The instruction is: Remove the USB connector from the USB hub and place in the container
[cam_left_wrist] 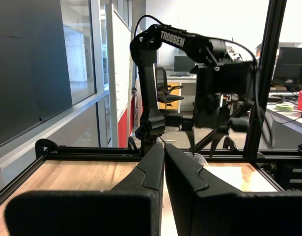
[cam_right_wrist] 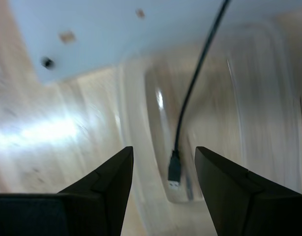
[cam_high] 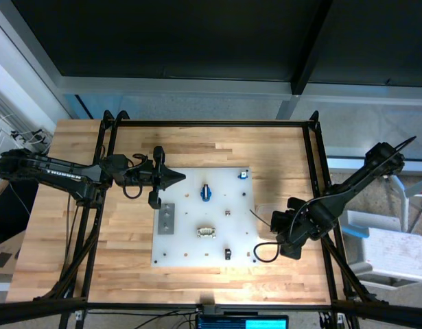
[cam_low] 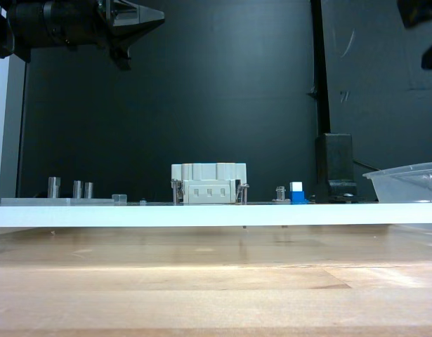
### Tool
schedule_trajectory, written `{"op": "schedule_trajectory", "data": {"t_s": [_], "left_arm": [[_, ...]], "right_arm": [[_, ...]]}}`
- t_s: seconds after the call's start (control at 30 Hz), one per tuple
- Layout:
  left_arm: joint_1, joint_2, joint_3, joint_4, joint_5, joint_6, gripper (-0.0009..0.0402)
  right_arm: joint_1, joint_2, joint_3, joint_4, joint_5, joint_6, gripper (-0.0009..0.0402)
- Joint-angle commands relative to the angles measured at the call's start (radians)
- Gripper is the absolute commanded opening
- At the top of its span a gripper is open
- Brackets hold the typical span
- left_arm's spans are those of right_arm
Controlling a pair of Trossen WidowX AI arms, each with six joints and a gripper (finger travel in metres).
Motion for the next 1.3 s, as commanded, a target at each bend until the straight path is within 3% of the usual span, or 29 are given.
{"op": "schedule_trajectory", "data": {"t_s": [0.03, 0.2, 1.3], "left_arm": [[0.000, 0.000, 0.000, 0.000, 0.000, 0.000, 0.0001], [0.000, 0.000, 0.000, 0.000, 0.000, 0.000, 0.0001], [0.000, 0.000, 0.000, 0.000, 0.000, 0.000, 0.0001]], "right_arm": [[0.000, 0.000, 0.046, -0.006, 0.034, -0.008, 0.0159], [-0.002, 0.000, 0.090, -0.006, 0.075, -0.018, 0.0145], [-0.002, 0.000, 0.103, 0.001, 0.074, -0.018, 0.0128]]}}
